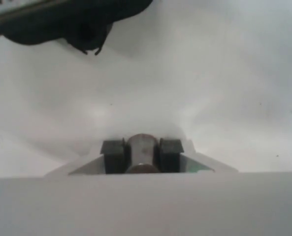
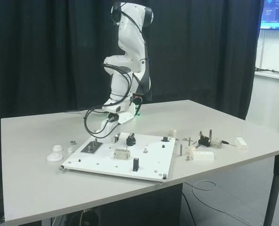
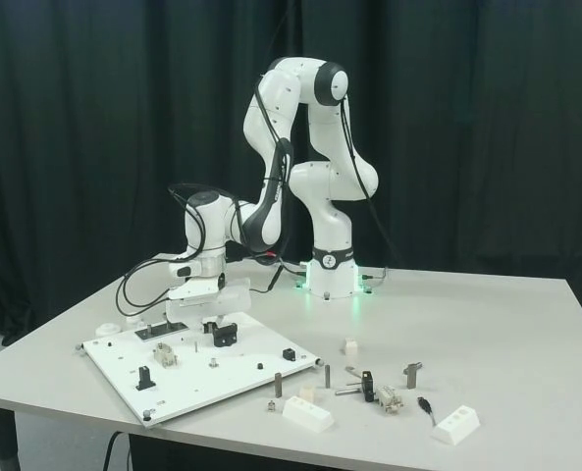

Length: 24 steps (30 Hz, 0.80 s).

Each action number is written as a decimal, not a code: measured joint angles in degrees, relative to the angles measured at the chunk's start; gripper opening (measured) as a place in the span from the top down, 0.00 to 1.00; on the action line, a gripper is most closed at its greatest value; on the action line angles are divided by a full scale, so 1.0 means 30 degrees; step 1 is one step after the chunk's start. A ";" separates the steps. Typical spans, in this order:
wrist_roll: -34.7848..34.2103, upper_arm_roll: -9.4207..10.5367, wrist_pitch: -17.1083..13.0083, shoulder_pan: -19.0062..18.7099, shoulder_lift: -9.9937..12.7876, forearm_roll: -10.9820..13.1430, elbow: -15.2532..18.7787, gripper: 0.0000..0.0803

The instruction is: Remove round peg 4.

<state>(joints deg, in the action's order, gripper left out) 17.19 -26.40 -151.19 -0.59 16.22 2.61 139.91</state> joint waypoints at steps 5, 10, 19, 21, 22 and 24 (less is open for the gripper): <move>0.0001 -0.0003 -0.0001 0.0000 -0.0010 0.0041 0.0013 0.82; 0.0041 -0.0007 -0.0001 0.0000 -0.0014 0.0042 0.0015 0.82; 0.0079 -0.0059 0.0039 -0.0002 -0.0110 0.0038 0.0021 0.82; 0.0080 -0.0074 0.0120 -0.0003 -0.0182 0.0030 0.0020 0.82; 0.0080 -0.0086 0.0181 -0.0003 -0.0237 0.0021 0.0019 0.82; 0.0080 -0.0128 0.0347 -0.0012 -0.0398 -0.0003 0.0019 0.82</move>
<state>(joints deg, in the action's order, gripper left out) 17.43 -26.78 -150.15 -0.62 15.03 2.60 139.97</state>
